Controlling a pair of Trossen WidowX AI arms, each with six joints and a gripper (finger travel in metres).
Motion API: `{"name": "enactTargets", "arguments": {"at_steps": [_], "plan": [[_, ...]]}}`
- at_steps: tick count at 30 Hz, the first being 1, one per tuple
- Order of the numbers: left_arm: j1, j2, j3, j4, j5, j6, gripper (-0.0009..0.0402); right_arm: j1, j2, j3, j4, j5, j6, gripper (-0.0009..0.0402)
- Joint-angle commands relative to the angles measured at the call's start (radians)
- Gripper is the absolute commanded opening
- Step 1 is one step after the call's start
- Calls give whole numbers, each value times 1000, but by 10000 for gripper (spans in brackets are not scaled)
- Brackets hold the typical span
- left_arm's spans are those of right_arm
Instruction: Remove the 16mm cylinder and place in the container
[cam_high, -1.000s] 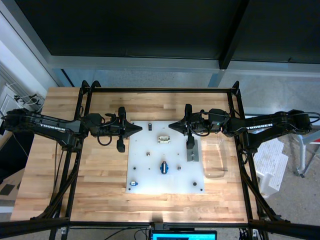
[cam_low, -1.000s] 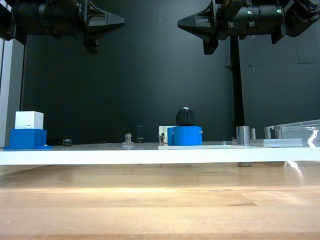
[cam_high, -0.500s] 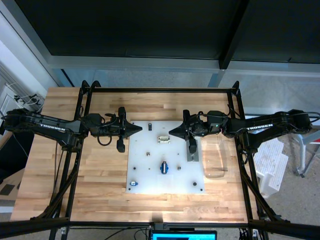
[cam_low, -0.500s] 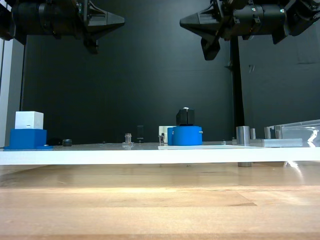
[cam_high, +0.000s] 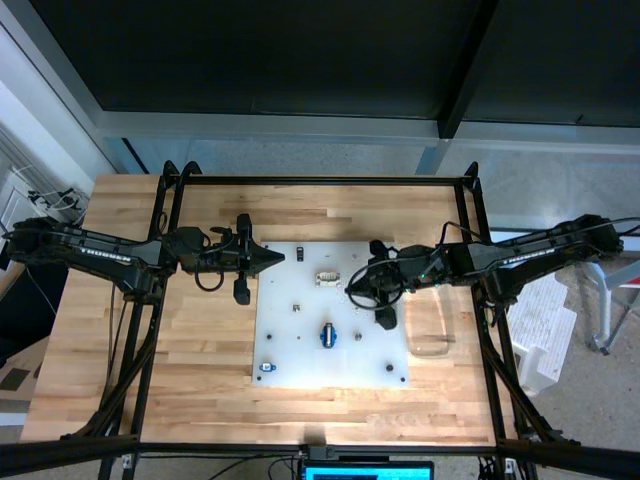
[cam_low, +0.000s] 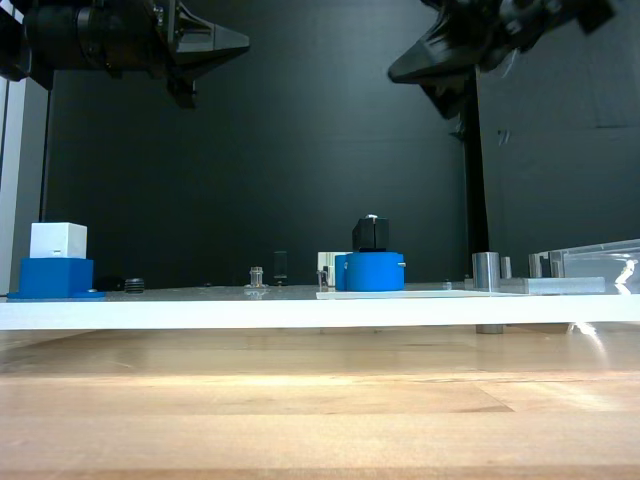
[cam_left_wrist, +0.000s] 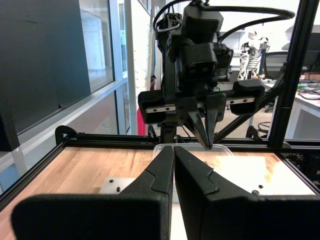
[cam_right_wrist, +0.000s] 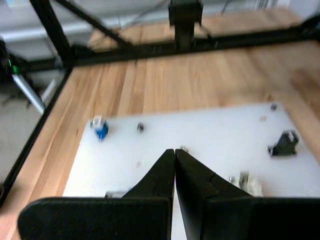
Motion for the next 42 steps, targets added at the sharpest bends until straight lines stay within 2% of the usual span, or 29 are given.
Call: {"name": "enactTargets", "arguments": {"at_steps": [1,8,17,21,28,33,38,42], "plan": [[0,0,0,0,0,0,0,30,17,69,-164,24,34,0],[0,0,0,0,0,0,0,84,128,214,-415,24,60,0],[0,0,0,0,0,0,0,119,300,396,-652,23,68,1],[0,0,0,0,0,0,0,135,363,471,-734,23,69,15],[0,0,0,0,0,0,0,158,474,562,-805,24,70,93],[0,0,0,0,0,0,0,176,525,563,-806,29,86,162],[0,0,0,0,0,0,0,187,565,563,-809,55,89,217],[0,0,0,0,0,0,0,189,588,562,-810,77,87,238]]}}
